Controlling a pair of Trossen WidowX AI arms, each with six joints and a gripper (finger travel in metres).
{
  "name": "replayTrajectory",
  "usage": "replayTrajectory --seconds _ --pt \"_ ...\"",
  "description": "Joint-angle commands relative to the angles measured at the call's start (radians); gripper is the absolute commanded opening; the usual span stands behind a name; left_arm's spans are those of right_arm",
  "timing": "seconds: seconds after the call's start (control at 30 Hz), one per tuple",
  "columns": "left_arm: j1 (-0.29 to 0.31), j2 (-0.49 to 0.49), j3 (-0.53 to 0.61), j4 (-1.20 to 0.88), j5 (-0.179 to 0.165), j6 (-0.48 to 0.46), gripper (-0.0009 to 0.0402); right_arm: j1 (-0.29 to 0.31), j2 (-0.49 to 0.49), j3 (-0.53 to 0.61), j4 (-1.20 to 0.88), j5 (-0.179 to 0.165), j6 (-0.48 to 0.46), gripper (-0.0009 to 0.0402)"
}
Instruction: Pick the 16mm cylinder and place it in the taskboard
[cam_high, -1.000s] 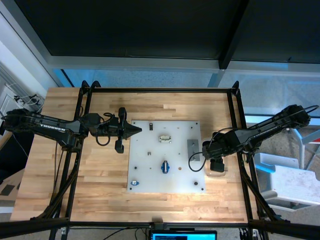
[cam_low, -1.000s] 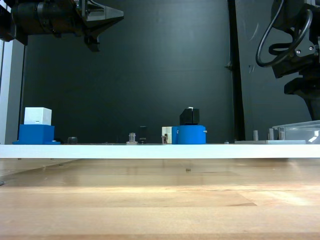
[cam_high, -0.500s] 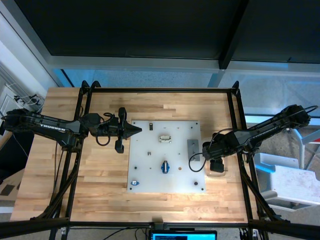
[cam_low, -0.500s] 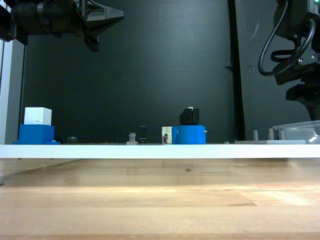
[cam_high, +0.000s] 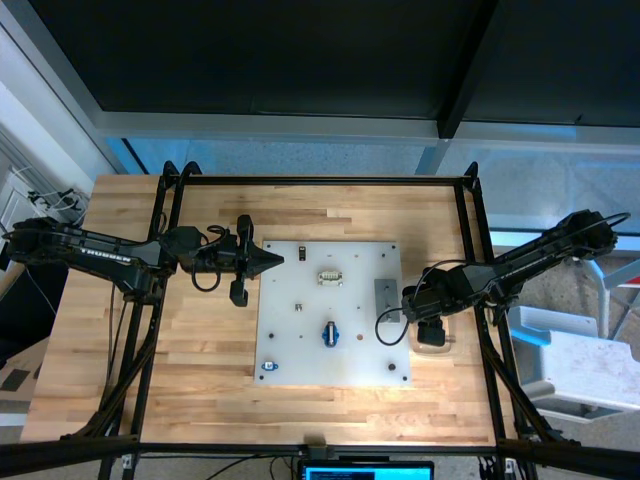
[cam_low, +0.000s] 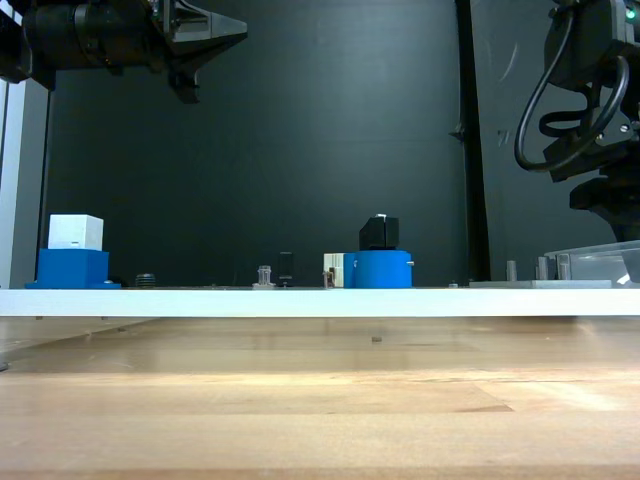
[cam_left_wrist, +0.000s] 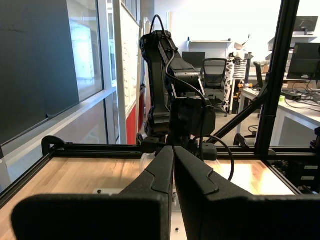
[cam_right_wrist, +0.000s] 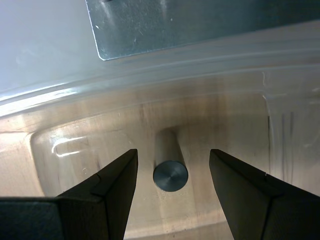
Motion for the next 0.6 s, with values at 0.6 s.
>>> replayTrajectory --seconds 0.6 --pt "0.0 0.0 0.0 0.0 0.0 0.0 0.0 0.0 0.0 -0.006 0.016 -0.002 0.002 0.015"
